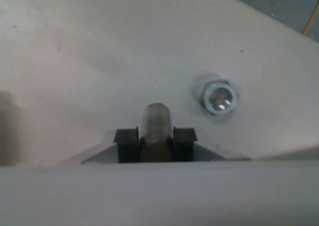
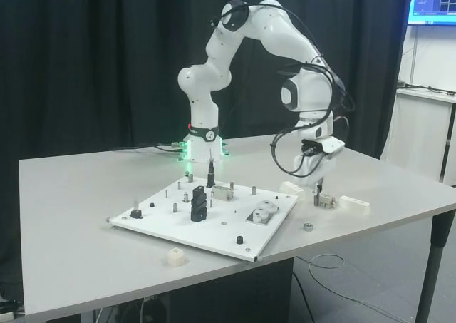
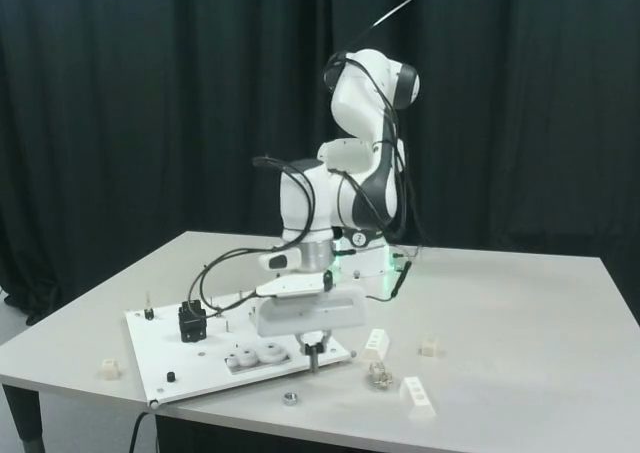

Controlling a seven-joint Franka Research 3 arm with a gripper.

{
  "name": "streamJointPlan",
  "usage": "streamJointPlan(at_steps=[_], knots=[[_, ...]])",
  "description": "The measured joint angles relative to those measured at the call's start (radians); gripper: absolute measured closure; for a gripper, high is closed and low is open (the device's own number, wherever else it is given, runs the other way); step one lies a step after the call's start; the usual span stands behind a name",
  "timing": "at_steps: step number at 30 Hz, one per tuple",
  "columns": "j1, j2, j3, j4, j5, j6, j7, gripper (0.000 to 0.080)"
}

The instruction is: Place round peg 4.

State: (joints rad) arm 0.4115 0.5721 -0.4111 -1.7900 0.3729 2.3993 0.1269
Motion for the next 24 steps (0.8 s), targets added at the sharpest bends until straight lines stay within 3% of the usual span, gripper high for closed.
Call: streamJointPlan(at_steps=[24], knots=[[0.033,0.108,0.008,0.065,-0.015,0.010,0.084,0.0659]])
